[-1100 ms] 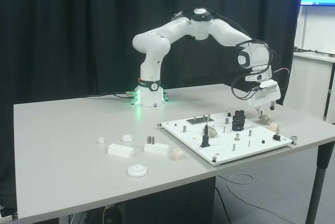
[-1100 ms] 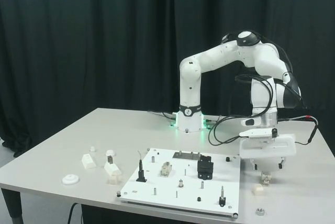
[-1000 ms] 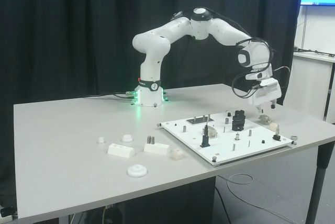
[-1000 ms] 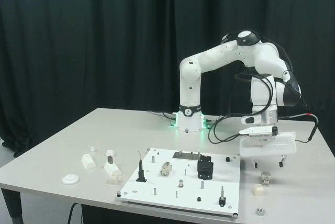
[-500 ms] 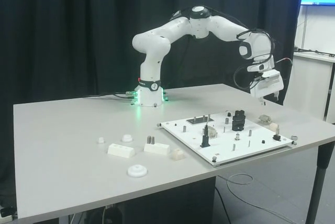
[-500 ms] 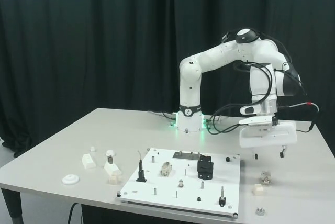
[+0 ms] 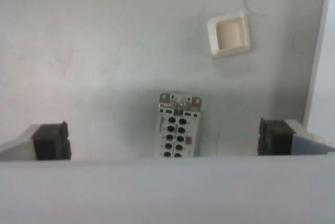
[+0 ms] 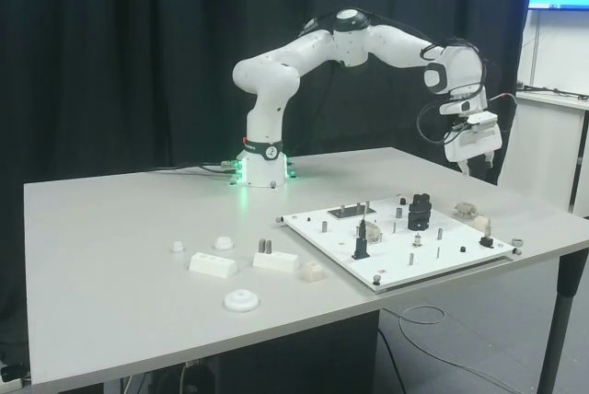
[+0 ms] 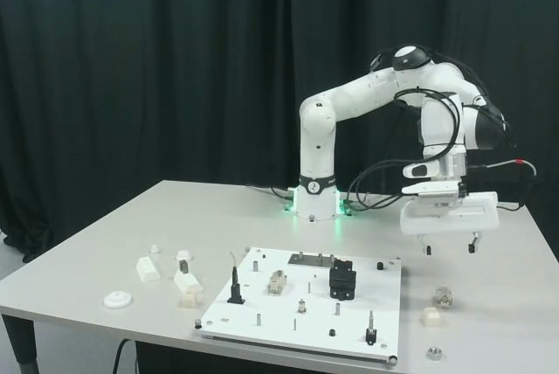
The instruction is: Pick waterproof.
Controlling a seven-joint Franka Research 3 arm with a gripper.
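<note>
The waterproof connector (image 7: 178,125), a small grey block with rows of black holes, lies on the grey table beside the white board. It also shows in both room views (image 8: 466,209) (image 9: 444,297). My gripper (image 7: 163,139) hangs well above it, open, with nothing between the black fingertips (image 7: 51,141). From the room views the gripper (image 8: 474,166) (image 9: 449,248) is in the air over the connector, not touching it.
A small white square cap (image 7: 228,34) (image 9: 430,315) lies close to the connector. The white assembly board (image 9: 306,300) (image 8: 405,237) carries several pegs and black parts. Loose white parts (image 8: 213,265) and a white gear (image 8: 241,300) lie on the table's other side.
The gripper has risen from just over the connector to well above the table, open and empty. The connector stays on the table.
</note>
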